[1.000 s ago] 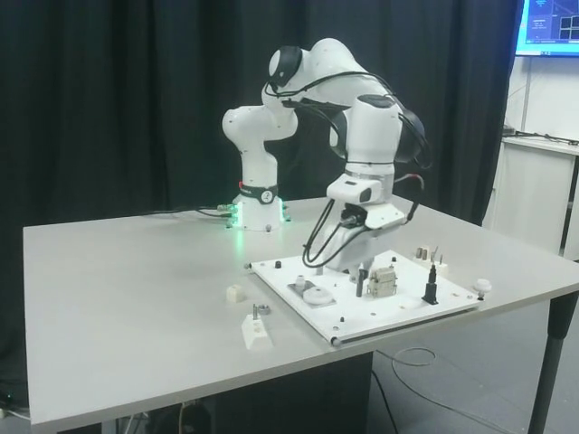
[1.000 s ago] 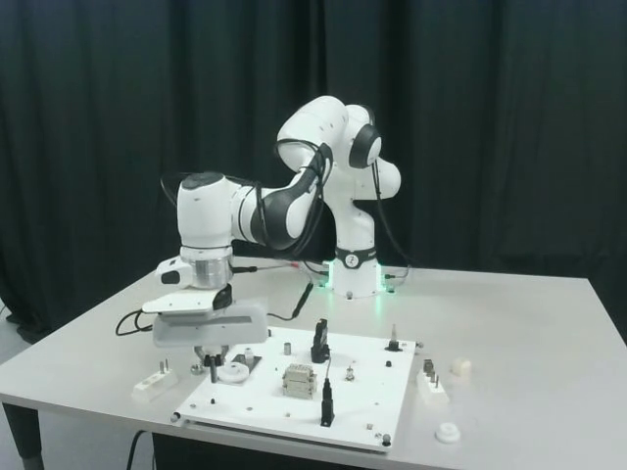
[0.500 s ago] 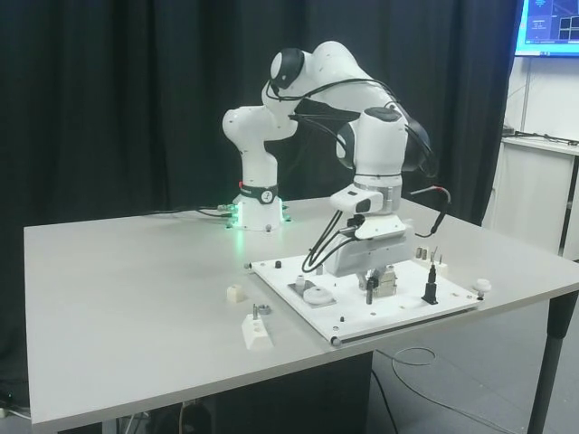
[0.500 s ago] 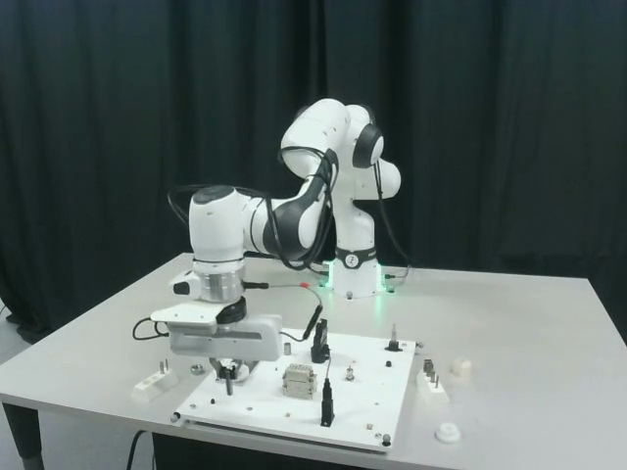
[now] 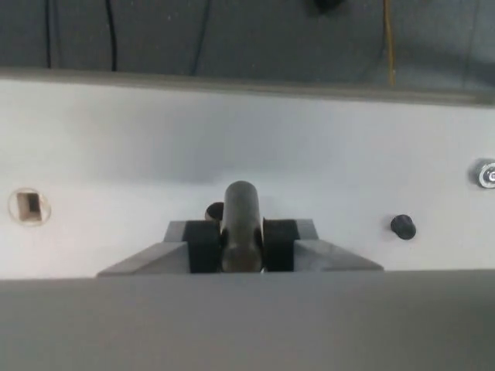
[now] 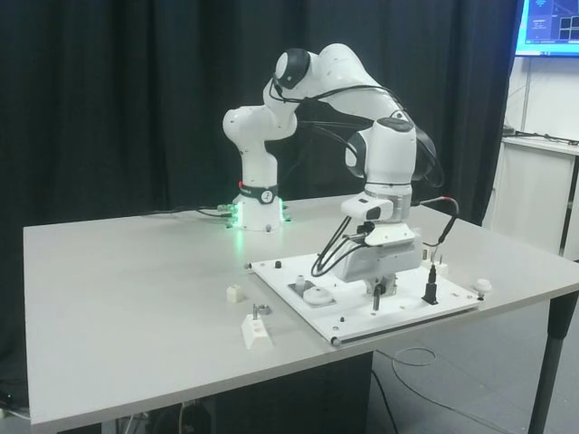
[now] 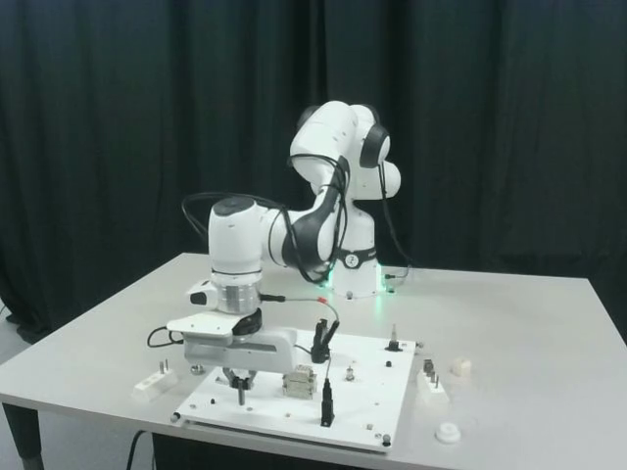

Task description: Insert round peg 3.

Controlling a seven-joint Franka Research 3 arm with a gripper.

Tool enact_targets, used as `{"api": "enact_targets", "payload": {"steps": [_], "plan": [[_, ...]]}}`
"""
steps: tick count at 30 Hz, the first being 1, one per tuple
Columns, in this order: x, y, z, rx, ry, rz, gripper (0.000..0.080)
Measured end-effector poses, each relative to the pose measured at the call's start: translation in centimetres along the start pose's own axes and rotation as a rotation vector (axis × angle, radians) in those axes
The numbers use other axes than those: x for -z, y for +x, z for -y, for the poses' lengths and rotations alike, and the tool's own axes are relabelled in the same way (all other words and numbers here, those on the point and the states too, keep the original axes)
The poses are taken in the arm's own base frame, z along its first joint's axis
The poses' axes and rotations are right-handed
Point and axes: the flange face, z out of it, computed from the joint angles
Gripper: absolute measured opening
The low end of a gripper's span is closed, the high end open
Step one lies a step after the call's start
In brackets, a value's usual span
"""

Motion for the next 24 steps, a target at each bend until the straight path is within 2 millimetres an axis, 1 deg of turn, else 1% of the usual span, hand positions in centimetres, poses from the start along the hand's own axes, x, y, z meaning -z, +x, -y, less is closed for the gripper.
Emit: {"api": "enact_targets", "payload": {"steps": [13, 24], "plan": [[-0.8, -1.3, 1.2, -0.016, -0.055, -0.025, 0.0112], [-1.5, -1.4, 0.7, -0.034, -0.068, -0.017, 0.0112]]}}
